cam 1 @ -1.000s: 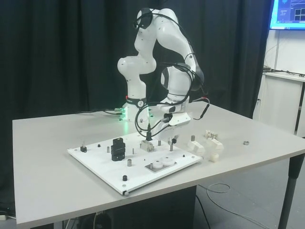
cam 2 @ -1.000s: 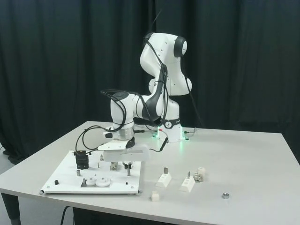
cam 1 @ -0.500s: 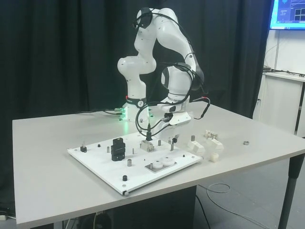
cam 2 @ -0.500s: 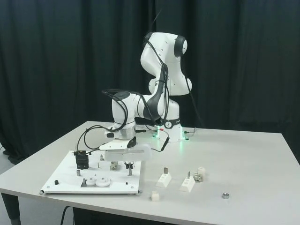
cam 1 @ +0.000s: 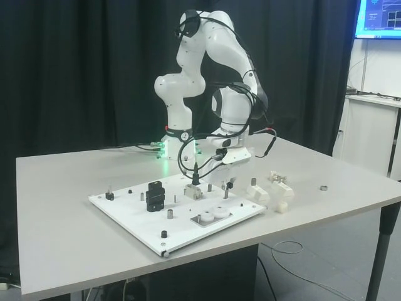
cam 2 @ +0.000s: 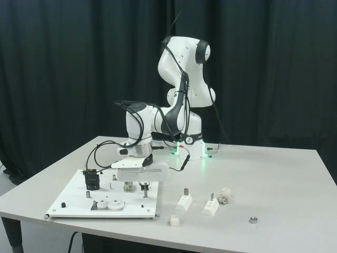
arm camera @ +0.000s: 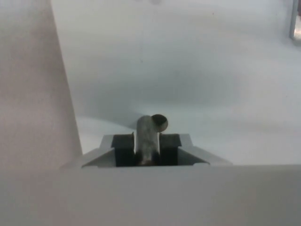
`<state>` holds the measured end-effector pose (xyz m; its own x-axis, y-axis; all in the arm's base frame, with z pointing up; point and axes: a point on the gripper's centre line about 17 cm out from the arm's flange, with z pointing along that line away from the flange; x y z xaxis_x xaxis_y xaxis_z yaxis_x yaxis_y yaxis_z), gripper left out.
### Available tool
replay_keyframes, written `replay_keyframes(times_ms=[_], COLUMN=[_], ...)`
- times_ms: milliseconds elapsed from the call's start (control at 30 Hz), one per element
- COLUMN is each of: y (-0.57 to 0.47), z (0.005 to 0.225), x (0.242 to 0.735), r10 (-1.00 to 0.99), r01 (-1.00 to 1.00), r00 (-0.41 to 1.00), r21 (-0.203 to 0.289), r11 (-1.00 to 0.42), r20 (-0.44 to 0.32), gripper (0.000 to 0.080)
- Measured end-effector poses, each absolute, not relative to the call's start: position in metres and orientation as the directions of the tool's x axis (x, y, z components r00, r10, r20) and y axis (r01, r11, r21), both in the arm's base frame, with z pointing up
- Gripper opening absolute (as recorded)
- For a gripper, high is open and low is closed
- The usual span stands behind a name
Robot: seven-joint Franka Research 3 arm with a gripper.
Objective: Insert round peg 3.
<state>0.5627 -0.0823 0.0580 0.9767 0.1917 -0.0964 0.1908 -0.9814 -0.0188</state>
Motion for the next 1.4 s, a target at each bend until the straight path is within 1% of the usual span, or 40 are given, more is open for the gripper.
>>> replay_keyframes(times_ms=[733,1400], y=[-0.088,-0.089], z=[0.058,0.047], x=[0.564,0.563], r10=[0.182,0.185], r01=[0.182,0.186], r00=[0.979,0.980], r21=[-0.013,0.001], r11=[-0.983,-0.983], r20=[-0.090,-0.076], gripper=[0.0108,0.0108])
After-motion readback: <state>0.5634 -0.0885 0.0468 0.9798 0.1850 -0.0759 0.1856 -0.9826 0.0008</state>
